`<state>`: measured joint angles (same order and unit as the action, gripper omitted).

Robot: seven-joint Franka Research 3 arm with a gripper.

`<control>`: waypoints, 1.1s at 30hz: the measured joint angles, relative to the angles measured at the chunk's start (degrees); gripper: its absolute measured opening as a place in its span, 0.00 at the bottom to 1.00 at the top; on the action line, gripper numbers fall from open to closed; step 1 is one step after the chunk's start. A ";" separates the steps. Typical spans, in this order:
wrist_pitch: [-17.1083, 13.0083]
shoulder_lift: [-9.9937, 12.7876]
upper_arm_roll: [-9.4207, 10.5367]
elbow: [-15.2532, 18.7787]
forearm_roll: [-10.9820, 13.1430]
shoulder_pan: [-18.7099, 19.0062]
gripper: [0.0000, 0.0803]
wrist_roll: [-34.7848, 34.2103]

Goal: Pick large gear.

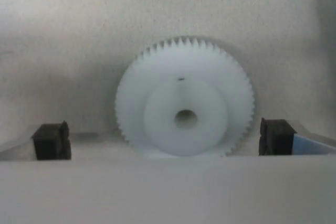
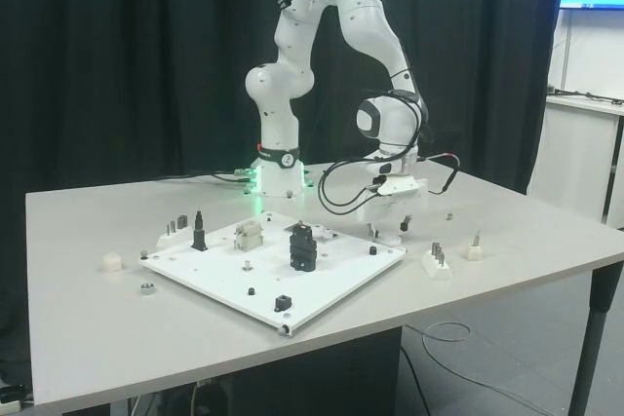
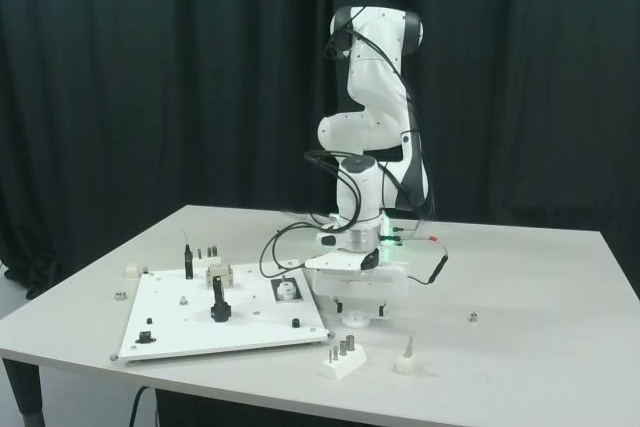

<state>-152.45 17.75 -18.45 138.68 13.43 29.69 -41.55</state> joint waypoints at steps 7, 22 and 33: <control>-0.53 0.55 1.37 -0.02 0.00 -1.41 1.00 0.00; -1.58 1.61 1.59 -0.04 0.00 -1.75 1.00 0.00; -2.75 2.14 2.54 -0.09 0.00 -2.83 1.00 -0.74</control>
<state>-155.19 19.89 -15.91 138.59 13.43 26.86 -42.29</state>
